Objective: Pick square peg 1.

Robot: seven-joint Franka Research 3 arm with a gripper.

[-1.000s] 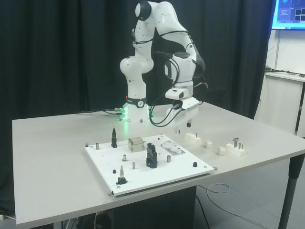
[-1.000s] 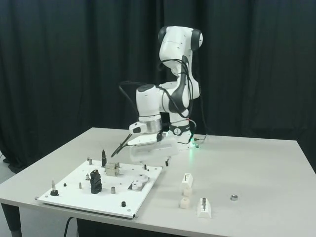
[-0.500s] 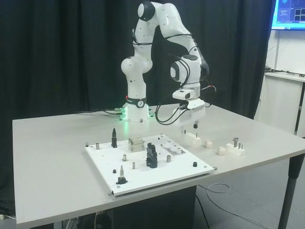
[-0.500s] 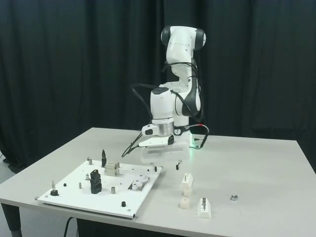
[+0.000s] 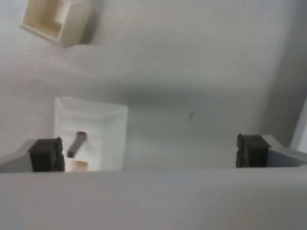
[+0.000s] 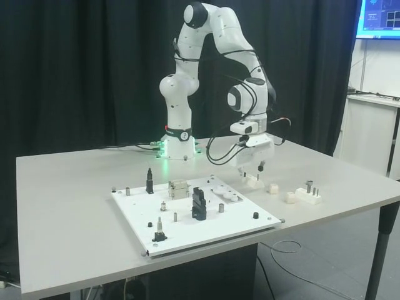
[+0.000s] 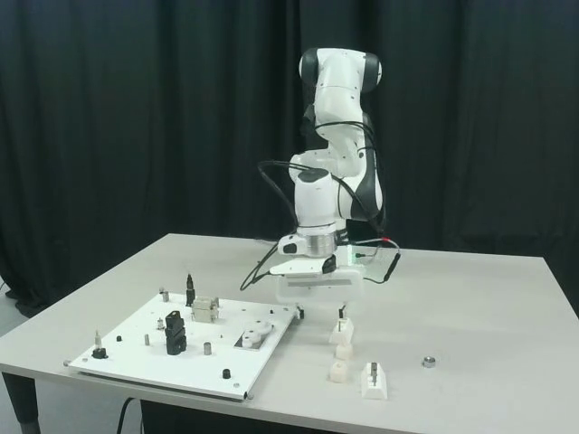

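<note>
- The white arm [image 6: 215, 37] is reaching out from its base on the grey table [image 6: 69, 187], and its gripper [image 6: 251, 167] is hanging over the row of small white blocks beside the white board [image 6: 200, 215].
- The gripper [image 5: 148, 152] is standing spread wide in the wrist view — the two black fingertips [image 5: 46, 154] are showing far apart with nothing between them but table.
- Square peg 1 [image 5: 76, 143] is sitting as a short dark stub in its white holder block [image 5: 91, 132]; in the wrist view it is lying just beside one fingertip, not centred between the two.
- From the second room view the gripper [image 7: 320, 313] is hovering above the holder block [image 7: 342, 331], apart from it, with the peg [image 7: 341, 314] sticking up out of the block's top.
- A smaller white cube [image 5: 56, 20] with a square hollow is lying near the holder block — touching nothing — and it is showing in the first room view too [image 6: 272, 187].
- Farther along the table, another white block [image 6: 309, 195] is carrying thin upright pins, with a small cube [image 6: 291, 197] just beside it.
- The white board is carrying black fixtures [image 6: 199, 204] and small upright posts, well apart from the gripper.
- A small ring-like part [image 7: 429, 362] is resting alone on the table in the second room view.
- A green light [image 6: 161, 149] is glowing at the arm's base.
</note>
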